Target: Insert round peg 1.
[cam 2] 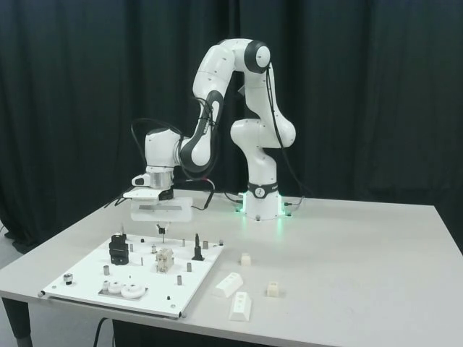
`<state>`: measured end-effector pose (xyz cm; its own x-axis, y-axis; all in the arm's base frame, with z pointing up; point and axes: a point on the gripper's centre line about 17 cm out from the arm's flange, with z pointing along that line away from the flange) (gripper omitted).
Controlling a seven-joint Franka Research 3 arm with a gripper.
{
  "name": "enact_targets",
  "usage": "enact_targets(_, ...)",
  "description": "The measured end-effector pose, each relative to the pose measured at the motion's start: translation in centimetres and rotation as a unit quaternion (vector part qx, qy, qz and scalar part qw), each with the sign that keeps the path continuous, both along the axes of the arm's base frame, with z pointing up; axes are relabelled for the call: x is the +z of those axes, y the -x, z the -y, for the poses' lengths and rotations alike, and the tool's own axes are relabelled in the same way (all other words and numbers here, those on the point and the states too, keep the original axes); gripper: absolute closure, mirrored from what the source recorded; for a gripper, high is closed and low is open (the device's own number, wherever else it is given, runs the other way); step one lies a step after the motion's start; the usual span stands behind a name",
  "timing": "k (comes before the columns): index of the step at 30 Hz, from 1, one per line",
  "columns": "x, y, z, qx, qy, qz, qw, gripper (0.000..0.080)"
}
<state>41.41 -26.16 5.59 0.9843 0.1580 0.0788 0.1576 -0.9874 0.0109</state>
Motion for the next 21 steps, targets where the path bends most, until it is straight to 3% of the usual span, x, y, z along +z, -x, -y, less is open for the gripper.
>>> enact_targets(10,0.0,-0.7,-0.5,-0.007,-0.002,0.009,0.9999,0.0772)
enact_targets(21,0.0,-1.5,-0.2,-0.004,0.01,0.019,0.9998,0.0772)
